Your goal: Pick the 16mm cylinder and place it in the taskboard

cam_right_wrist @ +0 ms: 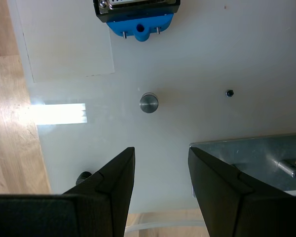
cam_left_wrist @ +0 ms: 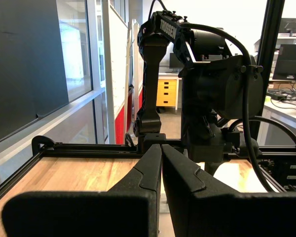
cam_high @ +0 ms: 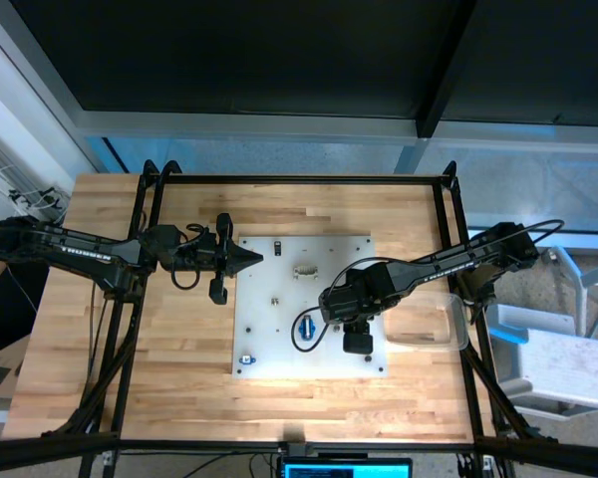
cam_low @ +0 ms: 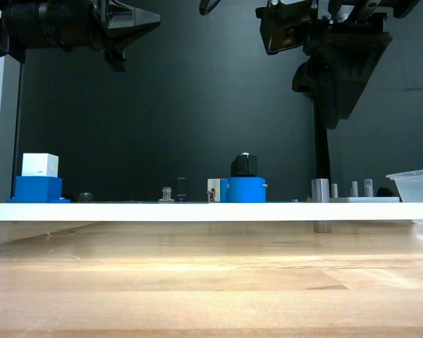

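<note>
left gripper (cam_left_wrist: 161,148): i see its fingers pressed together with nothing between them; it hangs high over the taskboard's left edge, pointing inward across the plate.
right gripper (cam_right_wrist: 161,150): fingers spread apart and holding nothing; it hovers above the taskboard's right side, pointing down at the plate.
taskboard (cam_high: 349,257): white plate lying flat on the wooden table, between the two arms.
16mm cylinder (cam_right_wrist: 149,102): stands upright in the taskboard on bare white surface, its round top facing the right wrist camera; neither finger touches it.
blue fitting (cam_right_wrist: 138,27): on the taskboard, apart from the cylinder.
grey block (cam_right_wrist: 246,158): on the taskboard, near the right gripper's finger, apart from the cylinder.
clear tray (cam_high: 429,346): on the table just beside the taskboard's right edge.
</note>
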